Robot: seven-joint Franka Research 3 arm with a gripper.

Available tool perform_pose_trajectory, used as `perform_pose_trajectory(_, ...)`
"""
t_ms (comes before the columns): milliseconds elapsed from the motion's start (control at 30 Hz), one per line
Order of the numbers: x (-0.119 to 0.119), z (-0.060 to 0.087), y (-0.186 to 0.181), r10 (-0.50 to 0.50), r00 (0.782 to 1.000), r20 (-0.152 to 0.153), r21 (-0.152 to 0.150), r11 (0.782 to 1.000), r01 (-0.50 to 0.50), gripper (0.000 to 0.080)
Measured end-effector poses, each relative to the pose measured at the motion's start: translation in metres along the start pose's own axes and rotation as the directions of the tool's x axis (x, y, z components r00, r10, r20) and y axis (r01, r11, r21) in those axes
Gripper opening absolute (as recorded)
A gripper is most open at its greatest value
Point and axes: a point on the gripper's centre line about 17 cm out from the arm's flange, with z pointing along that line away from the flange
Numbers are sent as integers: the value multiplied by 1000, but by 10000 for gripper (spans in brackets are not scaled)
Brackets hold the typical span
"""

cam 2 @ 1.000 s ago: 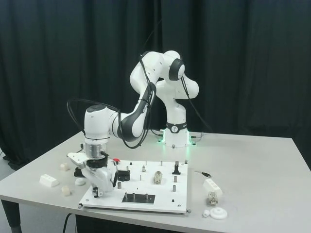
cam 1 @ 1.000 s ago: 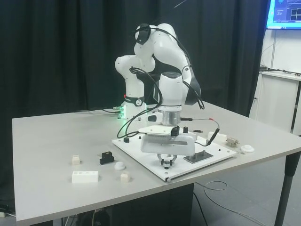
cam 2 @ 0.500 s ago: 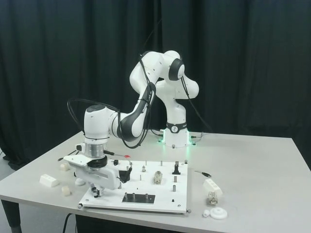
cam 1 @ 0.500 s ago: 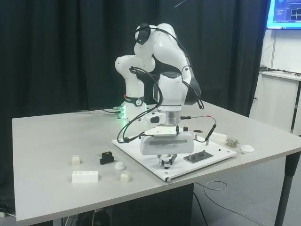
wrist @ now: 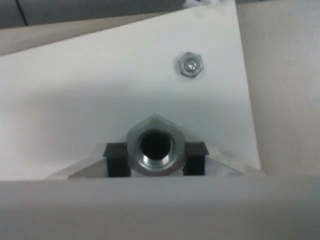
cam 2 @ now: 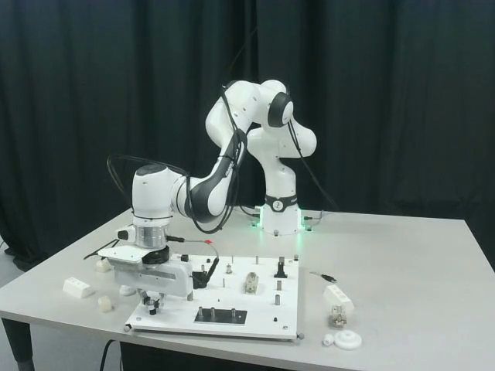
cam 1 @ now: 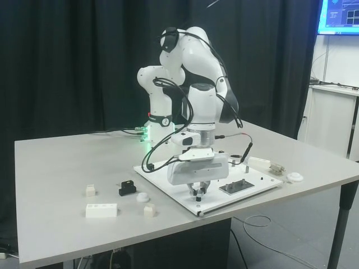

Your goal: Remove bolt 4.

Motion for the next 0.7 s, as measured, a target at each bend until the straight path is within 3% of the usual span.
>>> perform_pose_trajectory(333,2,-11,-1,-53,999,-9,26,998,53,228)
perform_pose_trajectory(700,0,-11,-4,-39,999,-6,45,998,39,228)
